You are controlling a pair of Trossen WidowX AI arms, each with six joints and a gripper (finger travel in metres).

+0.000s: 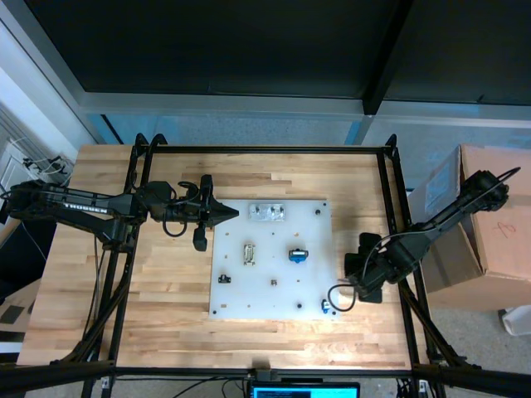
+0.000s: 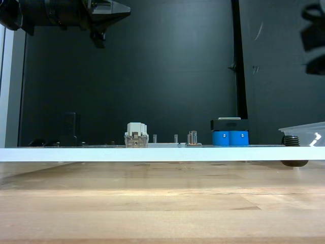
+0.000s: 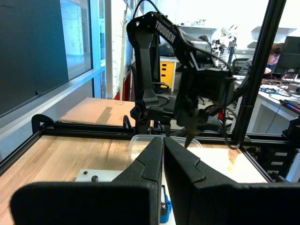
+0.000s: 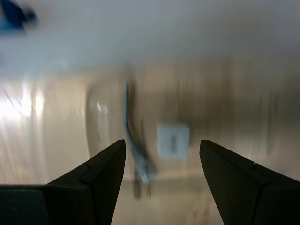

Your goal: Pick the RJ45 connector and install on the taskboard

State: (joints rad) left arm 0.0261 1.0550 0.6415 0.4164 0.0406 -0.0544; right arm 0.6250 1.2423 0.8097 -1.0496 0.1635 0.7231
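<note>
Table (image 1: 166, 332) of pale wood carries the white task board (image 1: 274, 286) in the middle.

Nearest of the two, the right jaws hang at the end of the right arm (image 1: 431, 224), just off the board's right edge by its near corner. They point down over a clear tub (image 1: 338, 292). They stand wide apart with nothing gripped. Below the gap between them, inside the tub, lies a thin grey lead (image 4: 127, 117). The RJ45 connector (image 4: 142, 174) appears to be the small plug at the lead's end, lying free, though that view is blurred. Just beside it, nearer the other jaw, sits a small white square piece (image 4: 173, 140).

On the board between the two pairs of jaws stand a blue block (image 1: 298, 255) and a white housing (image 1: 249, 254). The block is closer to the right jaws and the housing closer to the left.

Farther off, the left jaws sit at the end of the left arm (image 1: 83, 206). They are held level and high above the board's far-left edge, pointing toward the right arm. They are pressed together and hold nothing.

A cardboard box (image 1: 498, 224) stands off the table beyond the right arm.
</note>
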